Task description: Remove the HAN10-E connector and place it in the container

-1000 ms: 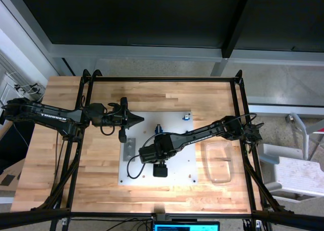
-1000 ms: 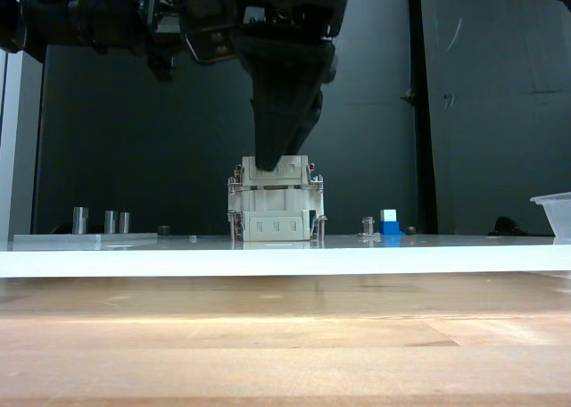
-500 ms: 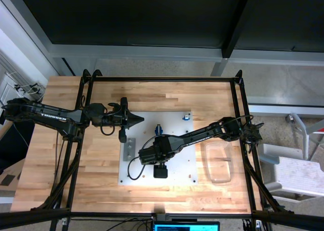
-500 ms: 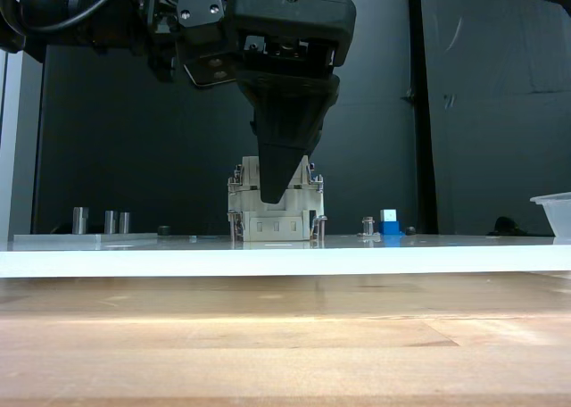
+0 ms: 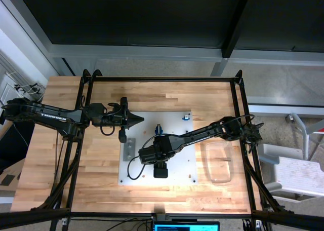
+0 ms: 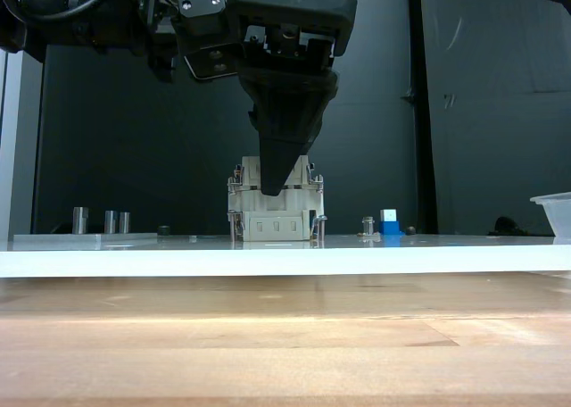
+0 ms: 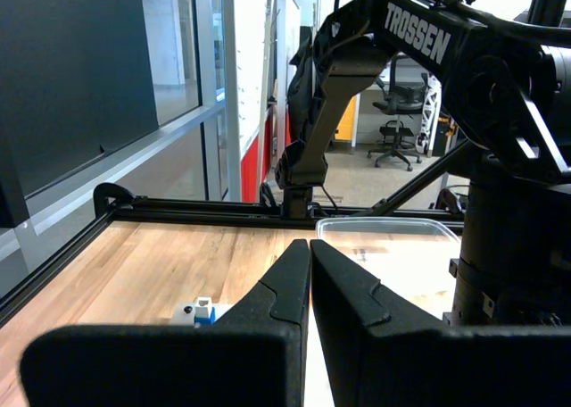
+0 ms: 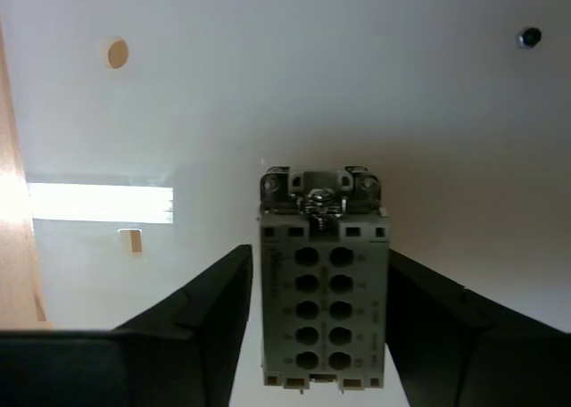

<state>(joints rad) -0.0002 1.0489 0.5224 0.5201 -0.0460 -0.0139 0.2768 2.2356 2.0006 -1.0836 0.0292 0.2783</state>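
Right jaws astride connector (image 8: 323, 291), left aside

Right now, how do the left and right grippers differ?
The left gripper is shut and empty, lying level over the far-left corner of the white board. The right gripper is open, pointing down and straddling the HAN10-E connector mid-board. Both are black and above the board.
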